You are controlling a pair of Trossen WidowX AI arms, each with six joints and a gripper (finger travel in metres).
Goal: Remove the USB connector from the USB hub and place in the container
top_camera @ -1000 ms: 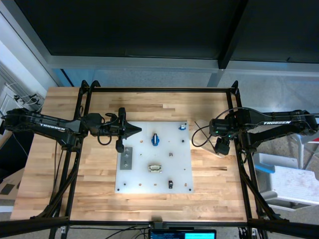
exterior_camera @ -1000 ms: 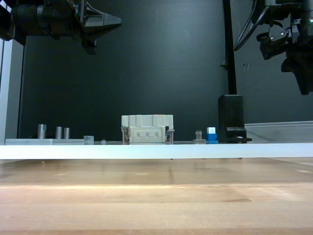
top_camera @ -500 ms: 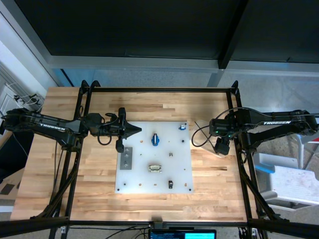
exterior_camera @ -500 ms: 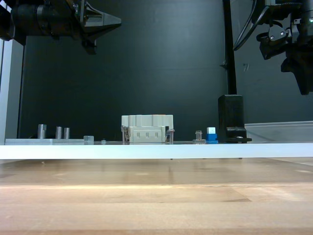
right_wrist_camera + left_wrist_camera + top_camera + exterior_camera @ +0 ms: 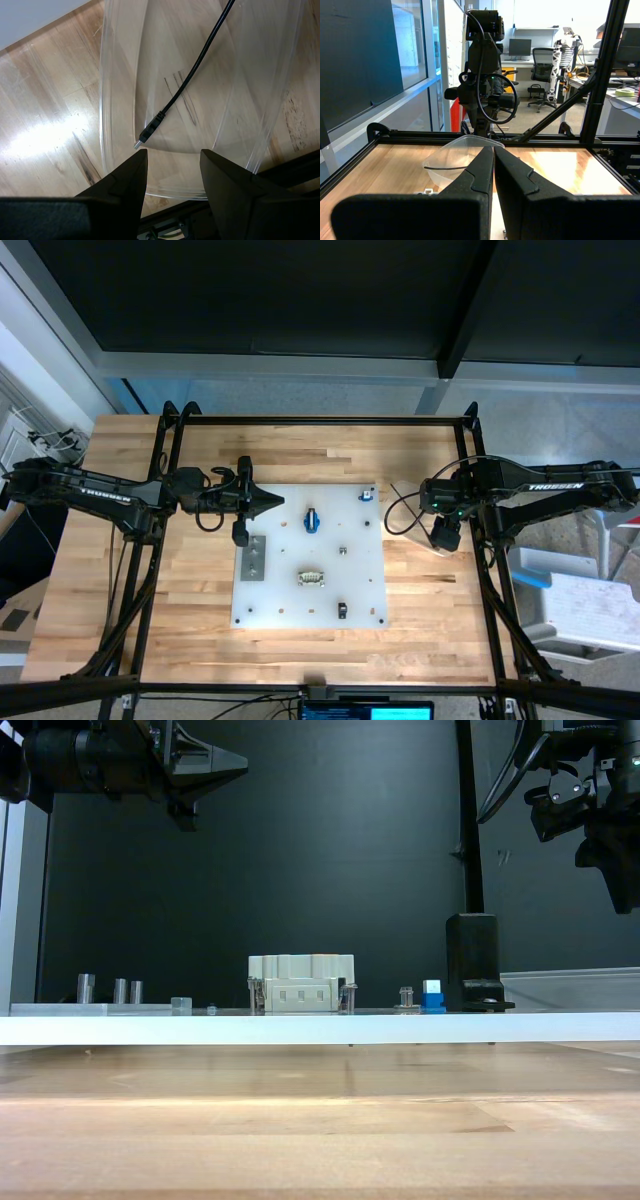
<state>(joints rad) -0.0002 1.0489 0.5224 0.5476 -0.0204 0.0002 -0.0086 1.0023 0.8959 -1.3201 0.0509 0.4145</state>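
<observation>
I note small dark USB connector (image 5: 151, 129), thin black cable, lying inside clear plastic container (image 5: 103, 100), right gripper (image 5: 172, 157) above, parted, empty, left gripper (image 5: 493, 150) closed, empty, over far-left corner of white board (image 5: 290, 602).

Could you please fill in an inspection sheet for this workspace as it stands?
Surface: wooden table carrying a white task board.
Job's things: USB connector lies loose inside the container; USB hub stands by the board's near edge.
Clutter: grey block with holes, blue part and beige socket on the board.
Grippers: left gripper above the board's far left part, jaws shut; right gripper above the container, jaws open, holding nothing.
Cables: the connector's thin black cable runs across the container.
Surroundings: black frame around the table; office desks beyond.
</observation>
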